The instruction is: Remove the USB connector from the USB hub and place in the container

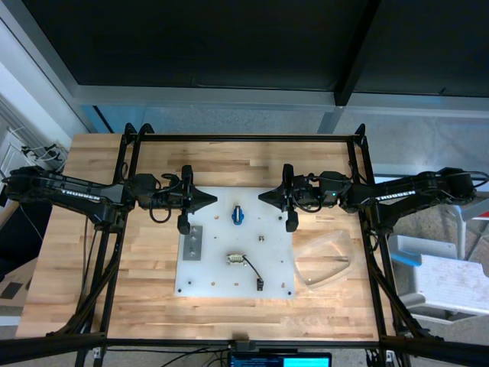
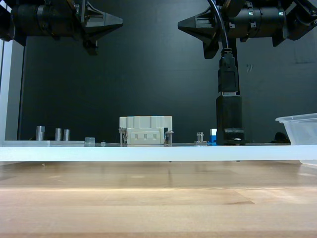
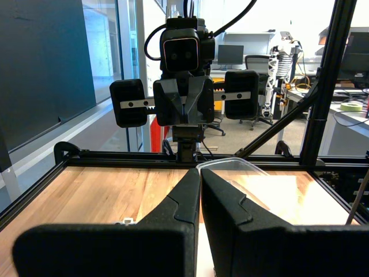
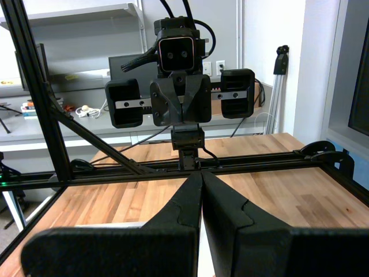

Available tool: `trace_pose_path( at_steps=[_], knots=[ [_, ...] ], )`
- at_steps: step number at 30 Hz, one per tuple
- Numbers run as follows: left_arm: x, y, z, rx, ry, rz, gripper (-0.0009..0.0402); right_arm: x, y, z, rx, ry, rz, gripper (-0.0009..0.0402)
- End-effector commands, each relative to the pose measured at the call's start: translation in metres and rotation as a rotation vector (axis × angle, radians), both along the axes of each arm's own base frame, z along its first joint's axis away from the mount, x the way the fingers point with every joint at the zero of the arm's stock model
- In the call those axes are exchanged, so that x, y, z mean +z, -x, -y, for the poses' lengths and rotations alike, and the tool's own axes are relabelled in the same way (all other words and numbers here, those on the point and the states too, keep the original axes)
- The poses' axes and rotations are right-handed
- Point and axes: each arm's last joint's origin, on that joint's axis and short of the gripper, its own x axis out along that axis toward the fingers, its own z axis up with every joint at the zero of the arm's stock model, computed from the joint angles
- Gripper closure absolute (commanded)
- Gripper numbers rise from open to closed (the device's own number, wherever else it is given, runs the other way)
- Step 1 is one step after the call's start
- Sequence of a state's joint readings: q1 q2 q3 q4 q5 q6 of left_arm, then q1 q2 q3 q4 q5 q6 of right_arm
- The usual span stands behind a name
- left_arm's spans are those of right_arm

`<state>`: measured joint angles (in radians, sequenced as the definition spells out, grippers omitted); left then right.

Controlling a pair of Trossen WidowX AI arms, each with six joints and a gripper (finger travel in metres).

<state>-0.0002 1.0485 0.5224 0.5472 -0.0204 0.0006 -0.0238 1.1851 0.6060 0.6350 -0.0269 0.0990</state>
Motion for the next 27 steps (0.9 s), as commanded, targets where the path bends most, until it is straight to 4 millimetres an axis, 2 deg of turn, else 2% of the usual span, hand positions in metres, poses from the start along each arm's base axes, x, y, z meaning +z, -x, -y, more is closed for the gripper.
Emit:
trace_pose_path(
  at_steps=[1, 22, 27],
  knots=[
    [0.0, 0.0, 0.0, 0.0, 0.0, 0.0, 0.0392, 0.0, 0.0, 0.0, 0.0, 0.0, 0.0, 0.0393],
    [0.0, 0.0, 0.0, 0.0, 0.0, 0.0, 0.0392, 0.001, 0.0, 0.0, 0.001, -0.001, 0.001, 0.0393],
    [0.0, 0.0, 0.0, 0.0, 0.0, 0.0, 0.0392, 0.011, -0.007, -0.005, 0.007, -0.011, -0.119, 0.0393]
  ],
)
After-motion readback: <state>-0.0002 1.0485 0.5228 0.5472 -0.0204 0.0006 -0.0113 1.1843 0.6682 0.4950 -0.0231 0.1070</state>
